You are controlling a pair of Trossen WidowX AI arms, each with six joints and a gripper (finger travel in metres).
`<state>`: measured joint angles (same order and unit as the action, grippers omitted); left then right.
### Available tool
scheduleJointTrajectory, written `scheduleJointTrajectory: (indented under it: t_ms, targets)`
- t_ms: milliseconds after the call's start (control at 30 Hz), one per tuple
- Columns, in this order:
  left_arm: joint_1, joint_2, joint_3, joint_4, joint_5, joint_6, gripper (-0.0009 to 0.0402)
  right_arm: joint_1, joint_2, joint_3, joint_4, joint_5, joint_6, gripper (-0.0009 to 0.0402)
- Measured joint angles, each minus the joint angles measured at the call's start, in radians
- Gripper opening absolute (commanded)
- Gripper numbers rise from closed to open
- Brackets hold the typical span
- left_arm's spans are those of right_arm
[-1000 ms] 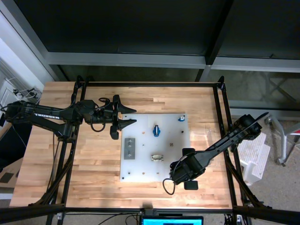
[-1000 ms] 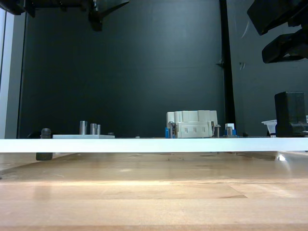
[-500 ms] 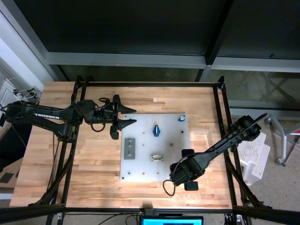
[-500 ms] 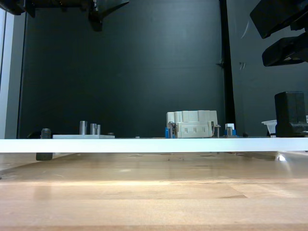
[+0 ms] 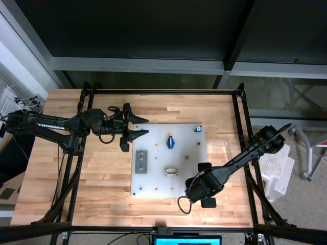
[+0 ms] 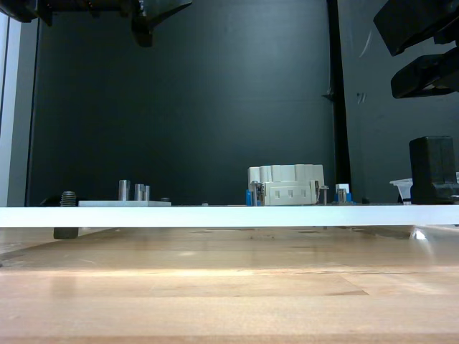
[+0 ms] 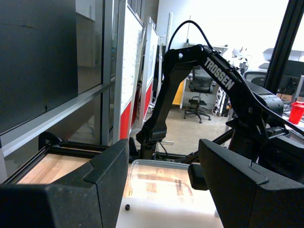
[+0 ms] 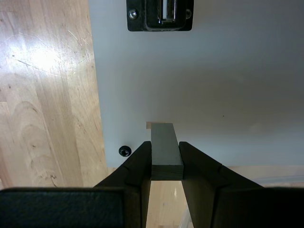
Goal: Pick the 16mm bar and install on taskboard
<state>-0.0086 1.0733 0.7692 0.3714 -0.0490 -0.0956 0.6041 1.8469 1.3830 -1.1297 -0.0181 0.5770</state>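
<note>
Only the right wrist view shows the 16mm bar (image 8: 165,142). It sits pinched between the two fingers (image 8: 140,164) of the right claw (image 8: 165,149), above the white taskboard (image 8: 218,80), close to a board corner where a black screw (image 8: 125,151) sits and the wooden surface (image 8: 47,95) begins.

The bar's long axis runs along the fingers. One end is buried between them, and the other reaches past the tips toward the board. That far end overlaps a small tan opening in the board. From this view I cannot tell whether it touches the board or hangs above it.

The bar is plain matte grey with flat faces and square edges. A darker band crosses it where the fingers grip.

In the high view the right claw (image 5: 197,187) is over the near right part of the taskboard (image 5: 153,184), and the arm hides the bar completely. The low view shows only black parts of the right claw (image 6: 423,50) high above the board's edge (image 6: 215,216), with no bar visible.

The left claw (image 5: 145,126) hovers just off the board's far left corner, pointing toward the right side. The high view shows its fingers apart. The left wrist view confirms this: the left claw (image 7: 163,152) is spread wide with nothing between its fingers, and the right arm (image 7: 218,76) shows across the surface.
</note>
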Motion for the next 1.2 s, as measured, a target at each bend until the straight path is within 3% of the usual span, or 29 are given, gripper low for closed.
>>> scheduleJointTrajectory:
  t_ms: [1033,1200]
  targets:
    - [0.000,0.000,0.000,0.000,0.000,0.000,0.0200,0.012,0.002,-0.048,0.070,0.001,-0.014,0.0008]
    - [0.000,0.000,0.000,0.000,0.000,0.000,0.0200,0.014,0.002,-0.065,0.095,0.002,-0.013,0.0028]
